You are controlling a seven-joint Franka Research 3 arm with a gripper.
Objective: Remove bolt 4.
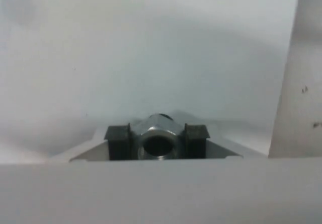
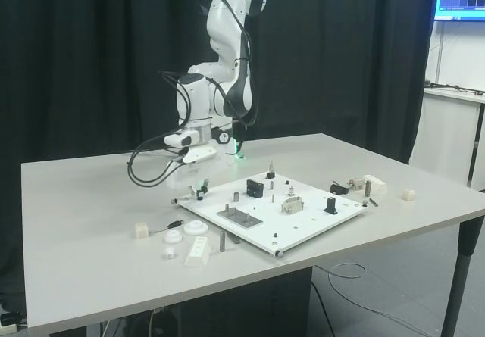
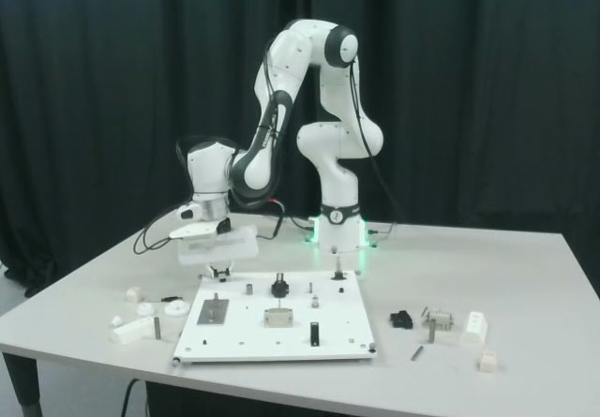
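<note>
In the wrist view my gripper [image 1: 157,144] has its two black fingers [image 1: 118,142] shut on the sides of a metal bolt [image 1: 159,133], whose hollow head faces the camera. The room views place the gripper [image 2: 198,191] low over the far left corner of the white board [image 2: 303,227], close to the board's surface [image 3: 281,337]. The gripper [image 3: 221,269] hides the bolt's shank there, and I cannot tell whether the bolt is still seated in its hole.
Several upright bolts and small black and grey parts stand on the board [image 3: 279,288]. Loose white parts [image 2: 184,238] lie on the table left of the board. More small parts [image 3: 441,323] lie to its right. A cable [image 2: 151,172] hangs from the wrist.
</note>
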